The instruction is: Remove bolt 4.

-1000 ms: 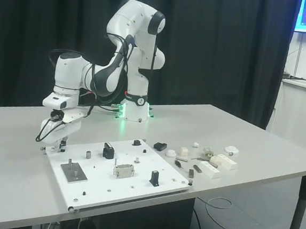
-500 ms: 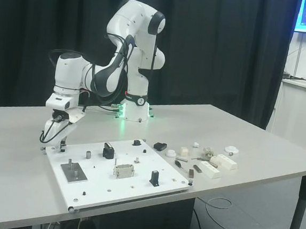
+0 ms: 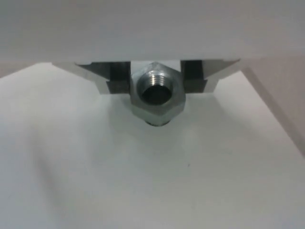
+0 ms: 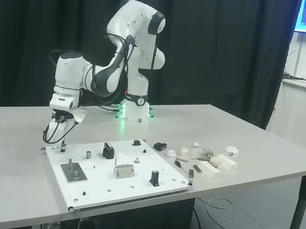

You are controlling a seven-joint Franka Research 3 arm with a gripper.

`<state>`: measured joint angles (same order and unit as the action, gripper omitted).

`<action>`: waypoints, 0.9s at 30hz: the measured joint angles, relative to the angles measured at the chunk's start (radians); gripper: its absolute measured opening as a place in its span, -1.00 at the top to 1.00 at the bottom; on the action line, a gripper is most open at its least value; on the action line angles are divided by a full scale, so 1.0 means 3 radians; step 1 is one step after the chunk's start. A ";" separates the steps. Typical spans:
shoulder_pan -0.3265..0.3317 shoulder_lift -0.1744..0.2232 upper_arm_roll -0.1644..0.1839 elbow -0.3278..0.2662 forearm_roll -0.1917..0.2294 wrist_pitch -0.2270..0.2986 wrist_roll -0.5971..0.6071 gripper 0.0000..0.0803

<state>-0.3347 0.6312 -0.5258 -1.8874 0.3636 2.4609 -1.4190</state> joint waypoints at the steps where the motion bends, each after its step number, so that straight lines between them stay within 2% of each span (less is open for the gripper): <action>1: 0.0000 0.0000 0.0000 0.0000 0.0000 0.0001 -0.0032 0.44; 11: 0.0000 0.0002 0.0004 0.0000 0.0009 0.0020 -0.0504 0.44; 27: 0.0000 0.0000 0.0005 0.0000 0.0014 0.0027 -0.0687 0.44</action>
<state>-0.3348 0.6314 -0.5244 -1.8874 0.3678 2.4690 -1.6251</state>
